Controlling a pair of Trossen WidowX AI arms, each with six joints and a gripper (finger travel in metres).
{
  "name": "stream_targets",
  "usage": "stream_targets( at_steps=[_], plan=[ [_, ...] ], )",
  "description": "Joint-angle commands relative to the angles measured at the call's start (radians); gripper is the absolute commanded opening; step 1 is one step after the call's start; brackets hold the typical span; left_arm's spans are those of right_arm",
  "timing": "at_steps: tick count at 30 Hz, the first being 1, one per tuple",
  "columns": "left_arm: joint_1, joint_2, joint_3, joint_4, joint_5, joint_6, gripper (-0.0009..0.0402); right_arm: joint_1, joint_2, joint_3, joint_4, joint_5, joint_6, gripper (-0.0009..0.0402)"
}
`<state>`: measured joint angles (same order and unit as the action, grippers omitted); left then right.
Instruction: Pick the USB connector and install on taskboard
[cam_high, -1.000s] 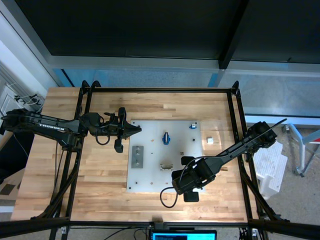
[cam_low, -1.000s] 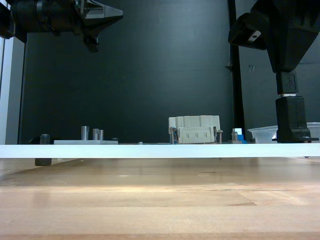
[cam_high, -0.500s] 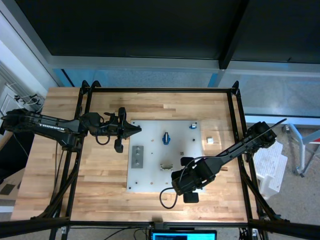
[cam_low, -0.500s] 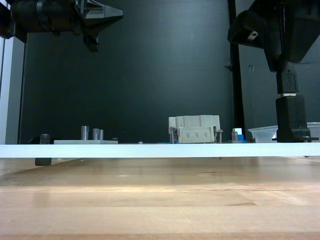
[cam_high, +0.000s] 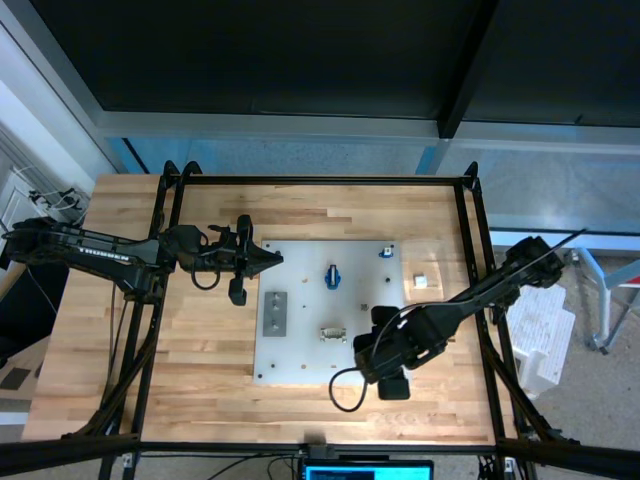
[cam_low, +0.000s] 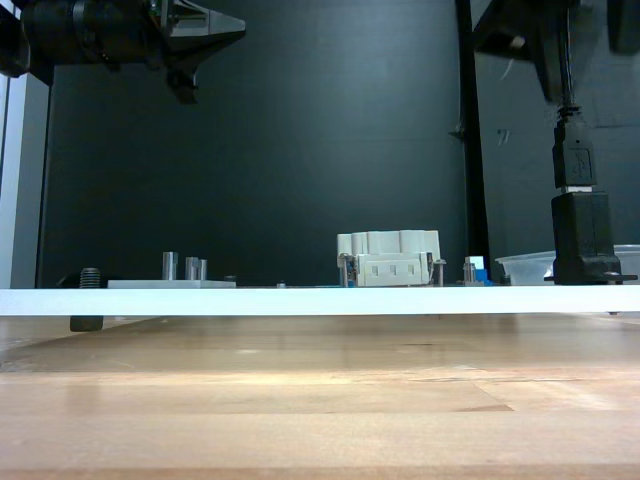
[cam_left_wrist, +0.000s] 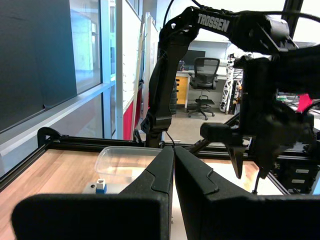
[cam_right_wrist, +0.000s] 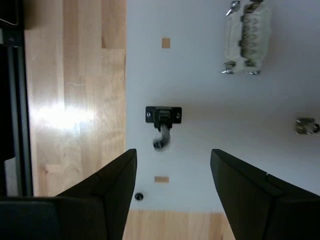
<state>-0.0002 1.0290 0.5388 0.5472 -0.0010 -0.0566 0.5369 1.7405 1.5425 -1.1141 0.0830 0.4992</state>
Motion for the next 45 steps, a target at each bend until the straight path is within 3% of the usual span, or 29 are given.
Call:
stream_targets(
  at_steps=[1, 15, 22, 25, 33, 40, 43, 45],
  plan=[
    [0.0, 0.0, 0.0, 0.0, 0.0, 0.0, 0.0, 0.0, -0.037, 0.001, -0.004, 0.0, 0.0, 0.0217],
    [0.0, 0.0, 0.0, 0.0, 0.0, 0.0, 0.0, 0.0, -0.064, 0.001, -0.004, 0.0, -0.005, 0.0195],
    [0.0, 0.0, 0.0, 0.0, 0.0, 0.0, 0.0, -0.019, -0.13, -0.05, -0.004, 0.009, -0.029, 0.017],
    [0.0, 0.0, 0.0, 0.0, 0.0, 0.0, 0.0, -0.043, -0.173, -0.092, 0.0, 0.039, -0.04, 0.0152],
    [0.0, 0.0, 0.0, 0.0, 0.0, 0.0, 0.0, -0.18, -0.332, -0.245, 0.114, 0.049, -0.161, 0.0082],
    [0.0, 0.0, 0.0, 0.0, 0.0, 0.0, 0.0, -0.33, -0.458, -0.34, 0.271, 0.048, -0.346, -0.0005],
    [0.0, 0.0, 0.0, 0.0, 0.0, 0.0, 0.0, -0.4, -0.494, -0.352, 0.315, 0.043, -0.423, 0.0005],
    [0.0, 0.0, 0.0, 0.0, 0.0, 0.0, 0.0, -0.446, -0.513, -0.355, 0.346, 0.018, -0.474, -0.0002]
  ],
)
